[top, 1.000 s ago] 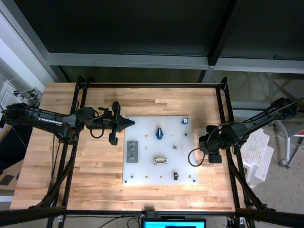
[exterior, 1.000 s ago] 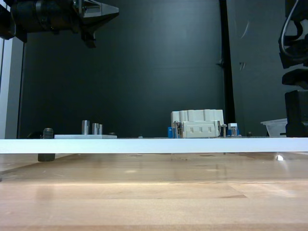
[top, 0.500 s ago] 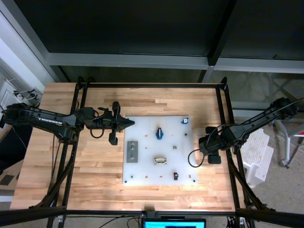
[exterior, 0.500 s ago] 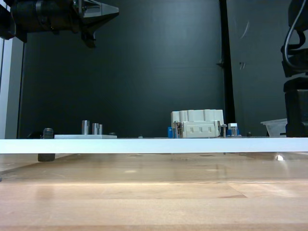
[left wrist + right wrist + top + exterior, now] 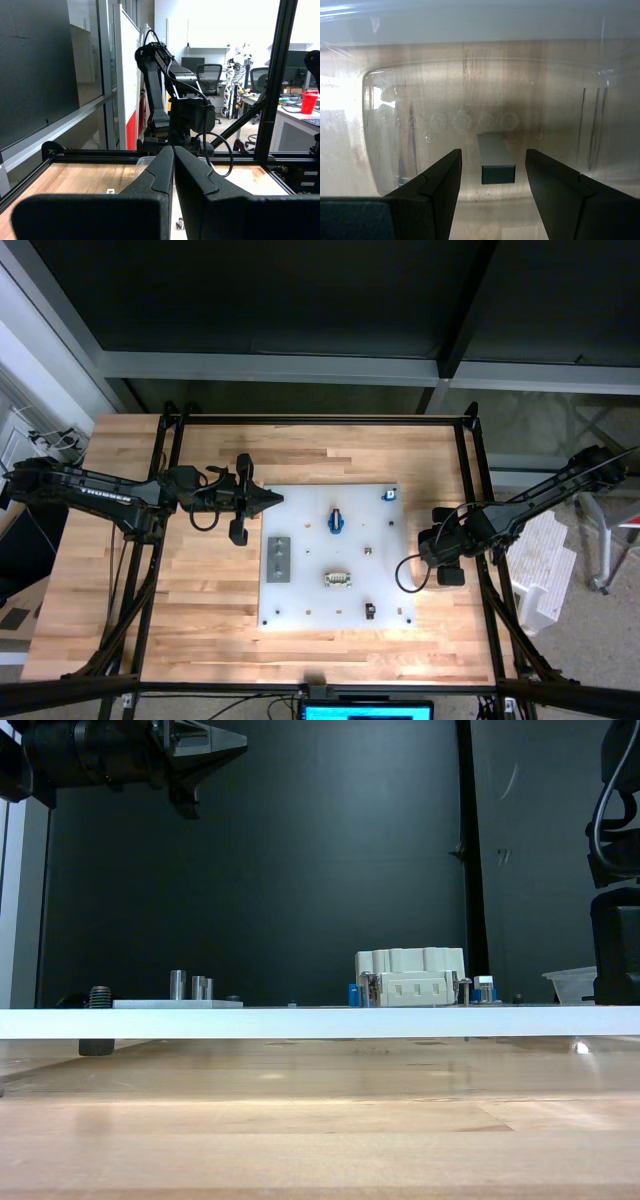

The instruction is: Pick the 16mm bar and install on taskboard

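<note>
Looking down from the high view: a wooden table (image 5: 200,590) with a white board (image 5: 300,610) at its middle. On the board are a grey plate (image 5: 278,560), a blue part (image 5: 336,520) and a beige connector (image 5: 338,580). The left gripper (image 5: 272,500) hangs over the board's far left corner, fingers pressed together, holding nothing. The right gripper (image 5: 447,565) is over the table just beside the board's right edge, pointing down.

Low view: the left gripper shows high up, well above the board, its tip pinched to a point. On the grey plate stand short metal pegs (image 5: 178,984); the connector sits near the middle of the board. The right gripper is a dark shape at the right edge, reaching down to near board level — its fingers cannot be made out here. A clear tray (image 5: 570,982) shows just beside it.

Left wrist view: the two fingers meet with no gap and nothing between them; the right arm (image 5: 170,100) stands across the table.

Right wrist view: the fingers are spread wide above the clear tray. The bar (image 5: 496,160) — a dark block — lies free on the tray floor between them, touched by neither, clear of the board.
</note>
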Available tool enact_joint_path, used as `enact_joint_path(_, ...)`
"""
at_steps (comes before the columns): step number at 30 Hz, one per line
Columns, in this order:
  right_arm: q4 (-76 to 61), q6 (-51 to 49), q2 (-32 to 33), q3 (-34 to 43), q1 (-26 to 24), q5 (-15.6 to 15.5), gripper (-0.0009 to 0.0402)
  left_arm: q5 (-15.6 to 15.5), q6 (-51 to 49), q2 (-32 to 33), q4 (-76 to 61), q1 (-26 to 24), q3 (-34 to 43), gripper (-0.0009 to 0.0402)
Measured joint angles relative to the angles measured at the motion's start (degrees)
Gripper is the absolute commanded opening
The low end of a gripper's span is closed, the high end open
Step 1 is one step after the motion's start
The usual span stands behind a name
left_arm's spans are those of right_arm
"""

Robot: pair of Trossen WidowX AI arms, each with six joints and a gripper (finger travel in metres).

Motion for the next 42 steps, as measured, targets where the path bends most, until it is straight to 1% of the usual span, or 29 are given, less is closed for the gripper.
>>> enact_joint_path(6, 0.00, 0.00, 0.00, 0.00, 0.02, 0.00, 0.0176, 0.00, -0.02, 0.00, 0.00, 0.00, 0.02, 0.0000)
enact_joint_path(9, 0.04, 0.00, 0.00, 0.00, 0.04, 0.00, 0.0168, 0.00, 0.00, 0.00, 0.00, 0.00, 0.00, 0.0000)
enact_joint_path(25, 0.26, -0.17, 0.00, -0.13, 0.11, 0.02, 0.0074, 0.00, -0.02, 0.00, 0.00, 0.00, 0.00, 0.0000)
enact_joint_path(36, 0.26, -0.17, 0.00, -0.13, 0.11, 0.02, -0.0002, 0.00, -0.02, 0.00, -0.02, 0.00, 0.00, 0.0000)
enact_joint_path(42, 0.26, -0.17, -0.02, -0.13, 0.11, 0.02, 0.0008, 0.00, 0.00, 0.00, 0.00, 0.00, 0.02, 0.0000)
